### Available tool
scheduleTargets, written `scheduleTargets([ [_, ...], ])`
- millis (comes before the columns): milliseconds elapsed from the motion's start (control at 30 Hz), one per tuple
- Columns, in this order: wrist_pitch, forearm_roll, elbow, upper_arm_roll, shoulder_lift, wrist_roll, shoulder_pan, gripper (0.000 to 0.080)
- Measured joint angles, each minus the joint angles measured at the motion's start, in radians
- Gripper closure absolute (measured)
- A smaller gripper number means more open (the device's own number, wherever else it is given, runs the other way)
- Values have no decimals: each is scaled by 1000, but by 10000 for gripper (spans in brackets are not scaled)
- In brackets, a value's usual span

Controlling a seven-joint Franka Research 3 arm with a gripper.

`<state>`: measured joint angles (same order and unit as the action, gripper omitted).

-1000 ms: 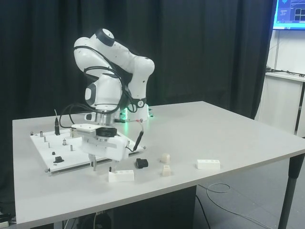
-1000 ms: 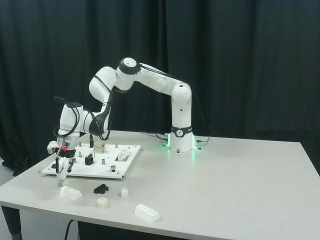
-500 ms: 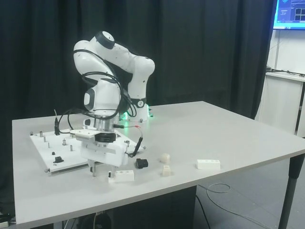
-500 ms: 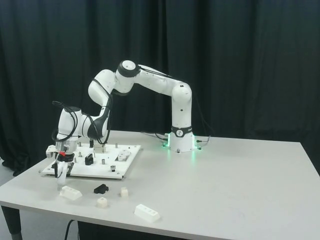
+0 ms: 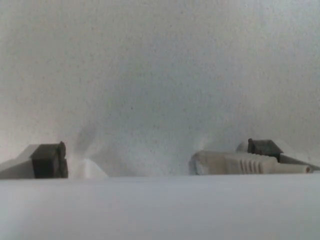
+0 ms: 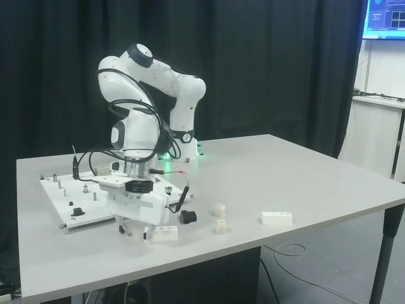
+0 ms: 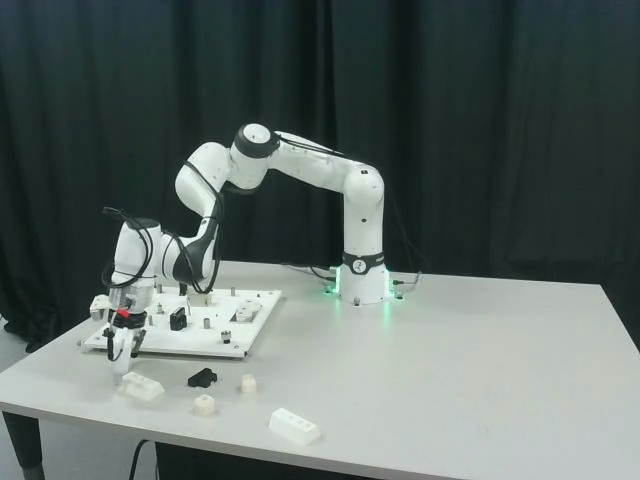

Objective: Place Ethernet.

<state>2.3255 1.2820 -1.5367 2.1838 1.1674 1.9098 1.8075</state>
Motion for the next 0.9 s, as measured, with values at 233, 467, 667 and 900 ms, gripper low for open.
scheduleTargets([
  [233, -3, 0, 3, -4, -3, 0, 2, 3],
  [467, -55, -6, 3, -30, -20, 0, 2, 3],
  [667, -130, -22, 3, -68, -41, 0, 2, 3],
  [900, -211, -26, 2, -110, -60, 0, 2, 3],
])
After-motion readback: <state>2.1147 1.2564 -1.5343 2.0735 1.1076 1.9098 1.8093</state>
